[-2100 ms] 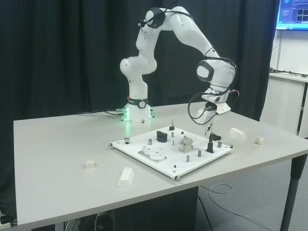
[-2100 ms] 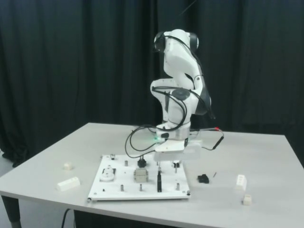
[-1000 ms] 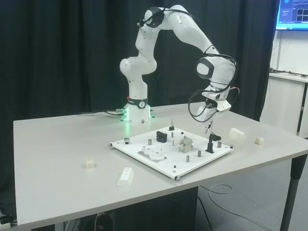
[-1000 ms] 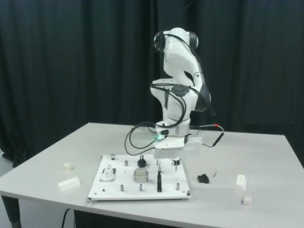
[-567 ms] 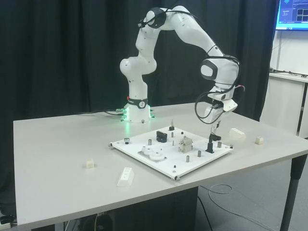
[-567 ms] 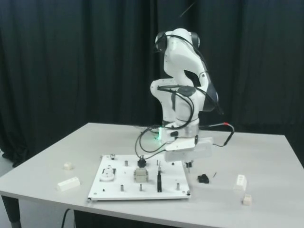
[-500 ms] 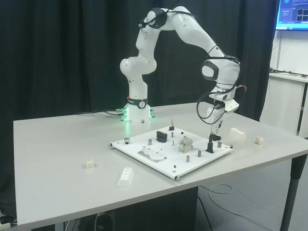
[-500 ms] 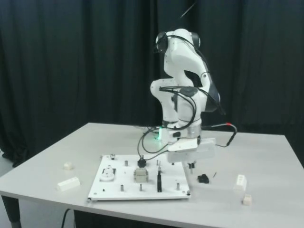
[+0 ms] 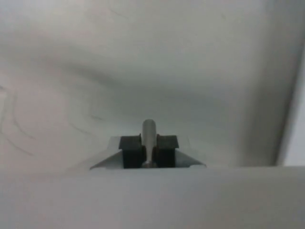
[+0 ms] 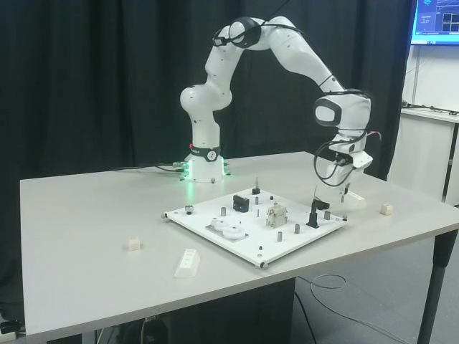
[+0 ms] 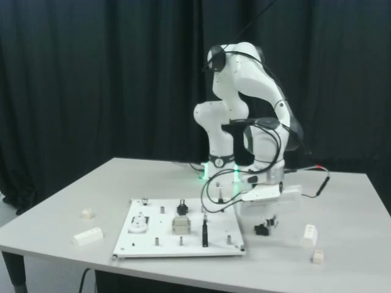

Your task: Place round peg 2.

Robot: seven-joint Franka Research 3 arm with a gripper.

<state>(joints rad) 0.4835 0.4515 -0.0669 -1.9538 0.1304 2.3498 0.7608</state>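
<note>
Grey worktop (image 10: 86,215) fills the frame; the gripper (image 10: 344,192) has swung off the white board (image 10: 254,218) toward center right, jaws clamping the round peg (image 9: 148,138) upright, heading elsewhere to place it.

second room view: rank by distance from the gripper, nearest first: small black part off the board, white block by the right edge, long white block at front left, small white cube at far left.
From the gripper:
1. Small black part: on the table just below the gripper, beside the white board.
2. White block: right side of the table.
3. Long white block: front left.
4. Small white cube: far left; close to the third, too near to call firmly.
</note>
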